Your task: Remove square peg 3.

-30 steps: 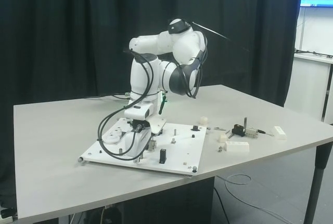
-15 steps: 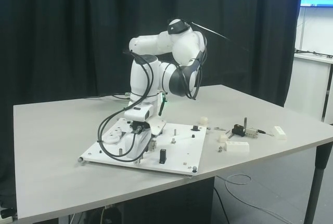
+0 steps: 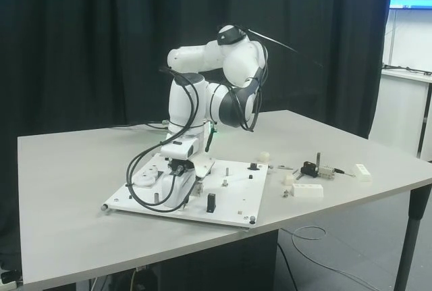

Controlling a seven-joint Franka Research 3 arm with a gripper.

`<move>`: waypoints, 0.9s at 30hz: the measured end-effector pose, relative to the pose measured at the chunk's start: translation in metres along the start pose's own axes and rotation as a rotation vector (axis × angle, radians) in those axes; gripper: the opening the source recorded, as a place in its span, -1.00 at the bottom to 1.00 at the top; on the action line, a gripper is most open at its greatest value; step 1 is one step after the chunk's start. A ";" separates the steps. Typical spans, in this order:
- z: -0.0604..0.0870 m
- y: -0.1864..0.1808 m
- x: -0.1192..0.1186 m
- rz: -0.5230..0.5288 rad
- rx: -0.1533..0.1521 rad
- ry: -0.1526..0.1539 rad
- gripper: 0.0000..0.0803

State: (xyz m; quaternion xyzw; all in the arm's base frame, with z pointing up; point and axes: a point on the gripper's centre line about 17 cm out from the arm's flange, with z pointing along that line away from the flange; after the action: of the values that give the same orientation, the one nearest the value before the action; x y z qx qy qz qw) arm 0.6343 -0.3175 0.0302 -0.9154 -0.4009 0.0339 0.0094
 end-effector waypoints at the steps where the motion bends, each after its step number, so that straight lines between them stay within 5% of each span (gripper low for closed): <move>1: 0.001 -0.002 0.000 -0.002 0.006 -0.001 -0.13; 5: 0.001 -0.005 0.000 -0.006 0.017 -0.006 -0.13; 6: 0.001 -0.005 0.000 -0.007 0.017 -0.007 -0.71; 27: 0.001 -0.006 0.000 -0.029 0.019 -0.007 -0.71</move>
State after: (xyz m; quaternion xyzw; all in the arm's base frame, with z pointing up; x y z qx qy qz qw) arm 0.6298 -0.3139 0.0295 -0.9092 -0.4139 0.0408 0.0173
